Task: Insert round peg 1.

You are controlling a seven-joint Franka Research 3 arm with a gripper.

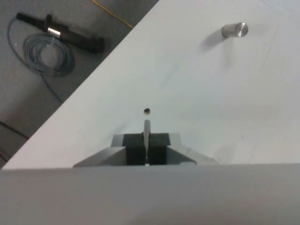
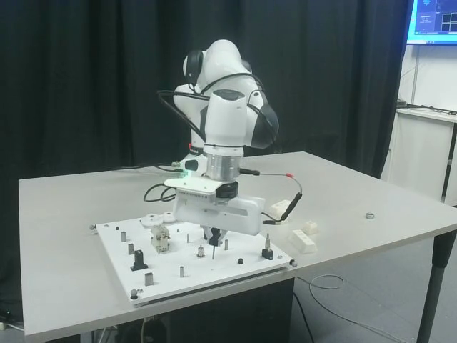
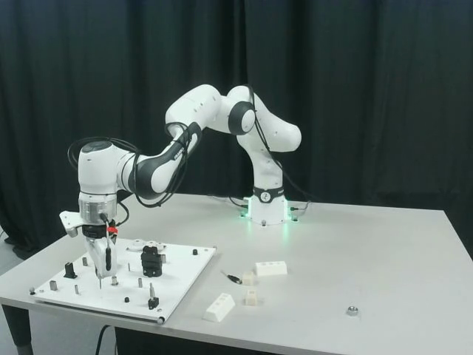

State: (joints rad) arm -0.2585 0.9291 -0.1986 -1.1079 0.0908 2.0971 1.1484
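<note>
Black curtains (image 3: 355,89) hang floor to ceiling behind the grey table (image 3: 384,259). White cabinet (image 2: 421,153) stands past the tabletop's far corner in the first room view; a lit screen (image 2: 434,21) is mounted above it. Grey floor (image 1: 28,98) carries a coiled cable (image 1: 49,54) and a black plug (image 1: 65,32).

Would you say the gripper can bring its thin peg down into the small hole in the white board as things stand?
Probably yes: the gripper holds the peg just short of the hole, and the white board between them is bare.

Even overhead light, soft shadows, blurred wrist-view foreground.
</note>
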